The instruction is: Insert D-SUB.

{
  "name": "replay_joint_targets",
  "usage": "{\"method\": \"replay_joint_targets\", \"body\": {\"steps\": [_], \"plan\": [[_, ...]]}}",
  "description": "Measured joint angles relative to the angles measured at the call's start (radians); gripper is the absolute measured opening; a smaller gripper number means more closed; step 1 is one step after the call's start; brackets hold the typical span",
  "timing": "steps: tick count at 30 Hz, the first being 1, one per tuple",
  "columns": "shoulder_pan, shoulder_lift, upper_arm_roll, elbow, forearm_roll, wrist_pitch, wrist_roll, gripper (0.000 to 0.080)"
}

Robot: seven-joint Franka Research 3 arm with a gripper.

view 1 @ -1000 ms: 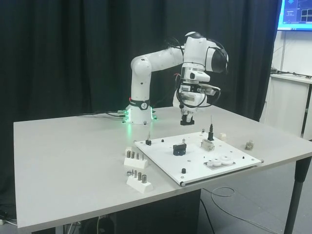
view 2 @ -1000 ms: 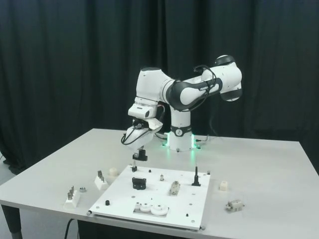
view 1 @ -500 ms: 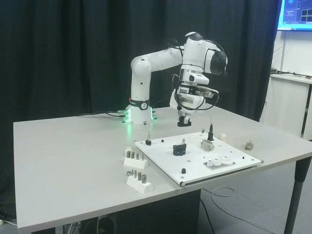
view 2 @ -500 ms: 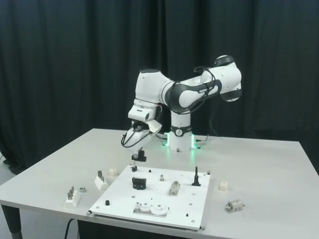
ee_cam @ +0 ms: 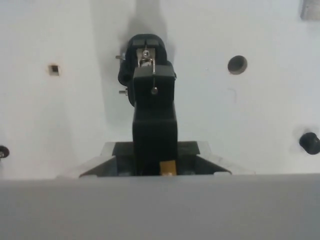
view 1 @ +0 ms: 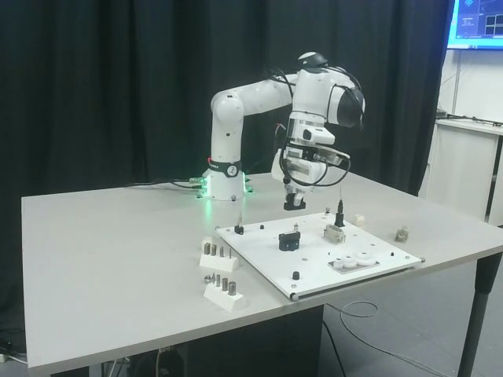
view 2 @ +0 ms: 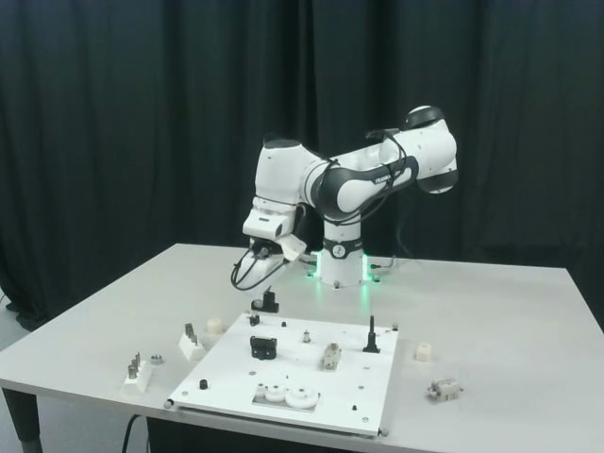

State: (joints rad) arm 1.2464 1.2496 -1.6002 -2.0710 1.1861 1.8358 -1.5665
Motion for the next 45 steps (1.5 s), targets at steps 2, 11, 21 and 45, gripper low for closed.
{"method": "replay_joint_targets", "body": {"steps": [2, 11, 21, 45], "plan": [[-0.002, 0.0, 0.004, -0.001, 0.001, 0.0, 0.0, 0.0155], [-0.014, 0.0, 0.023, -0.003, 0.015, 0.0, -0.007, 0.0155], [-0.025, 0.0, 0.035, -0.003, 0.027, 0.002, -0.037, 0.0155], [-0.052, 0.004, 0.081, -0.003, 0.067, 0.043, -0.067, 0.0155]]}}
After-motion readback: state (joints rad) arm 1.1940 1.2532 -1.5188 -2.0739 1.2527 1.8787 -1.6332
